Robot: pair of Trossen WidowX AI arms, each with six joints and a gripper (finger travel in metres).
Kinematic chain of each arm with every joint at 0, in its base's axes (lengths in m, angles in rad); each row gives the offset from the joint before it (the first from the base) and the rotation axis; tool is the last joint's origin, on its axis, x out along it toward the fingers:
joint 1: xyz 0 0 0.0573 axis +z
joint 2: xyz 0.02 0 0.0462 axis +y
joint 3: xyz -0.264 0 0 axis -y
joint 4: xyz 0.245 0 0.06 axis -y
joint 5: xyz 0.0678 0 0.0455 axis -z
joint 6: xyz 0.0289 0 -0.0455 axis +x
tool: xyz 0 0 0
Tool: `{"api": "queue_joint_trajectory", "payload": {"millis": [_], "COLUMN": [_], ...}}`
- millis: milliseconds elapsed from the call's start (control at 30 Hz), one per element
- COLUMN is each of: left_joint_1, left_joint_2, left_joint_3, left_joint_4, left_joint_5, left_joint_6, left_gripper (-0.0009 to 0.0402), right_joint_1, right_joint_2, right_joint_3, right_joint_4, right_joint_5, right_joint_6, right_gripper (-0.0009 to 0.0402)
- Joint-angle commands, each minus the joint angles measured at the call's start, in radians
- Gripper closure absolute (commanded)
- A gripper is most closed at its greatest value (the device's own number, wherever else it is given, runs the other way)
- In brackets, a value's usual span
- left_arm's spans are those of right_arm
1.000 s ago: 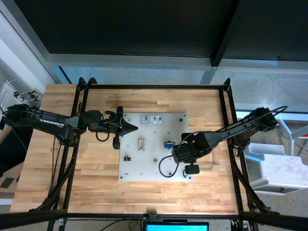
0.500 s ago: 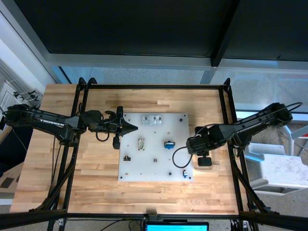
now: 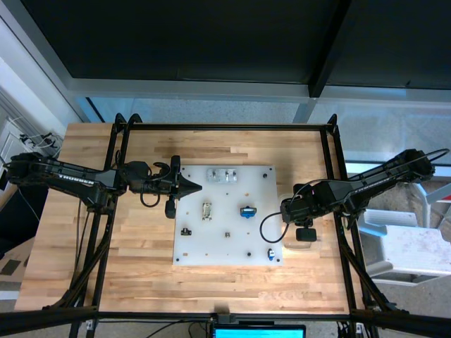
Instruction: Unfasten the M12 fastener and place in the container
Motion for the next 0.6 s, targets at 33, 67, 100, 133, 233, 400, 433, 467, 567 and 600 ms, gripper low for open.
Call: {"api": "queue_joint_trajectory", "payload": {"millis": [33,67,100,133,233,400,433,467,567,600], "left_joint_1": [0.000,0.000,0.000,0.000,0.000,0.000,0.000,0.000,0.000,0.000], "left_joint_2": [0.000,0.000,0.000,0.000,0.000,0.000,0.000,0.000,0.000,0.000], "left_joint_3": [0.000,0.000,0.000,0.000,0.000,0.000,0.000,0.000,0.000,0.000], "left_joint_4": [0.000,0.000,0.000,0.000,0.000,0.000,0.000,0.000,0.000,0.000], "left_joint_5": [0.000,0.000,0.000,0.000,0.000,0.000,0.000,0.000,0.000,0.000], "left_joint_6": [0.000,0.000,0.000,0.000,0.000,0.000,0.000,0.000,0.000,0.000], "left_gripper": [0.0393,0.0393,0.0393,0.0393,0.0393,0.0393,0.0393,0.0393,0.0393,0.0393], "right_joint_1": [0.000,0.000,0.000,0.000,0.000,0.001,0.000,0.001,0.000,0.000], "right_joint_2": [0.001,0.002,0.002,0.002,0.002,0.002,0.002,0.002,0.002,0.002], "right_joint_3": [0.001,0.001,0.001,0.001,0.001,0.001,0.001,0.001,0.001,0.001], "right_joint_4": [-0.001,-0.001,-0.002,-0.002,-0.002,-0.002,-0.002,-0.002,-0.001,-0.002], "right_joint_5": [0.000,-0.001,-0.001,-0.001,-0.007,-0.027,-0.026,-0.026,-0.018,-0.018], "right_joint_6": [0.001,0.001,0.001,0.001,0.004,0.005,0.004,0.004,0.001,0.001], "right_gripper": [0.0391,0.0389,0.0385,0.0379,0.0353,0.0296,0.0285,0.0275,0.0248,0.0240]}}
